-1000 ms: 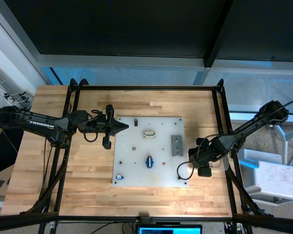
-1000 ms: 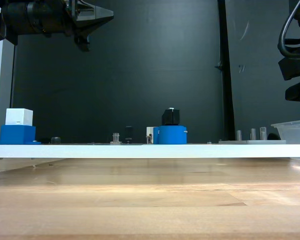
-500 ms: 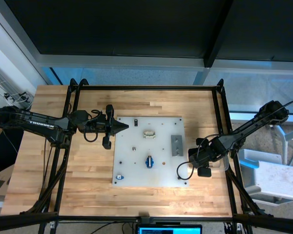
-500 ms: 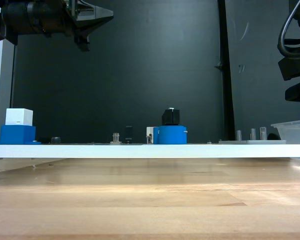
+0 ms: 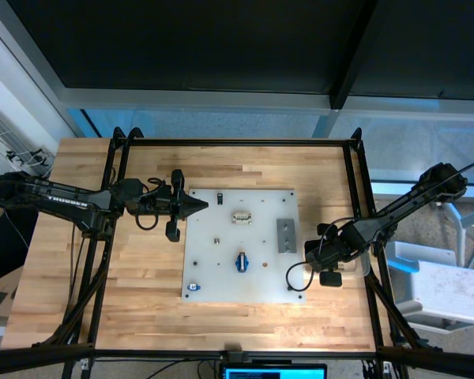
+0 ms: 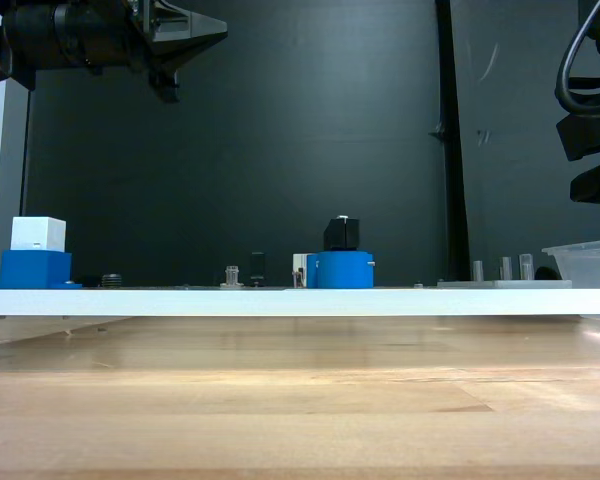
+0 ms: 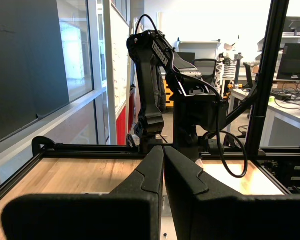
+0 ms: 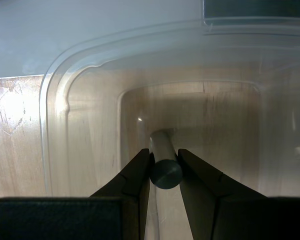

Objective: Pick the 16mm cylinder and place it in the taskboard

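- While the 16mm cylinder [image 8: 165,169] lies in the clear tray [image 8: 55,125], three o'clock of the taskboard [image 5: 221,268], the right gripper [image 8: 163,159] pinches it between narrowed fingers, likely for lifting.
- Closed and empty, the left gripper [image 5: 199,204] hangs parked at the board's ten o'clock.

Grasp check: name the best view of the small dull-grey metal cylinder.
Right wrist view: right gripper clamps the cylinder over the clear plastic tray. High and low views hide it; left wrist view shows only the shut left gripper, over the taskboard's left edge.
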You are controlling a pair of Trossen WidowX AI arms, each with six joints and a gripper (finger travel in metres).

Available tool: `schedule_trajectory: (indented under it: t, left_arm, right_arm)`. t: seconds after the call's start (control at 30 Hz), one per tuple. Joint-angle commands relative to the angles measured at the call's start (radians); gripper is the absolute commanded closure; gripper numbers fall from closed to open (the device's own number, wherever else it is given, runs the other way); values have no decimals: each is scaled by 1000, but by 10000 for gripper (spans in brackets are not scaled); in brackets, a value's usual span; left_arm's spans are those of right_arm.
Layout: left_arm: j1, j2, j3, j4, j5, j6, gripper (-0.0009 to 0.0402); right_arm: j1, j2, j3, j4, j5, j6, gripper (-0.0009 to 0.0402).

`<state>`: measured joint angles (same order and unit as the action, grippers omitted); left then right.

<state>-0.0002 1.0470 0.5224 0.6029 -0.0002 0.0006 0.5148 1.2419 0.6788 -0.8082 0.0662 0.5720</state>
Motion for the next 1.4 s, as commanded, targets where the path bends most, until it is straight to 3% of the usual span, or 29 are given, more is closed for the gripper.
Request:
schedule_trajectory:
  t: [0.03,0.37,1.4]
  left_arm:
    - [0,0,0,0,0,0,393]
    - [0,0,0,0,0,0,393]
    - [0,0,0,0,0,0,393]
  right_arm:
    - [0,0,0,1,0,0,361]
    - [0,-3,8,-7,-16,-3,378]
    - [0,-51,267,-334,-4,-31,377]
